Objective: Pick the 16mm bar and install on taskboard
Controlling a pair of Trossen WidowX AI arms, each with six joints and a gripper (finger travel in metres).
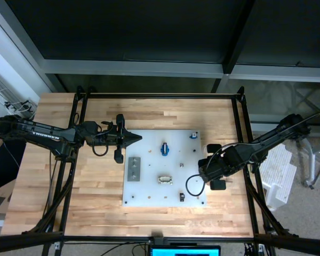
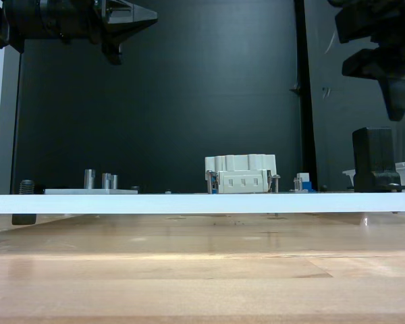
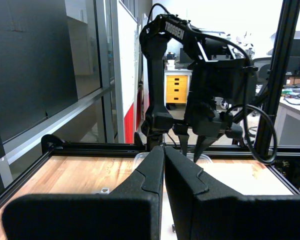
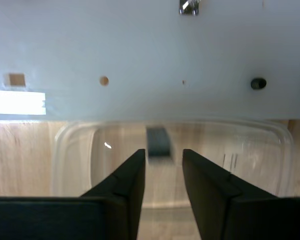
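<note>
The bar (image 4: 158, 141) lies loose in a clear tub (image 4: 70, 137) just right of the white board (image 1: 149, 198), under the open right gripper (image 4: 163, 152), while the left gripper (image 1: 134, 137), pinched closed, hangs over the board's far left edge.

My left arm (image 1: 42, 133): stretched inward, level, raised. My left gripper (image 3: 163, 150): fingertips touching each other. My right arm (image 1: 277, 133): reaching inward, wrist bent down. My right gripper (image 4: 163, 160): pointing down, fingers apart.
</note>
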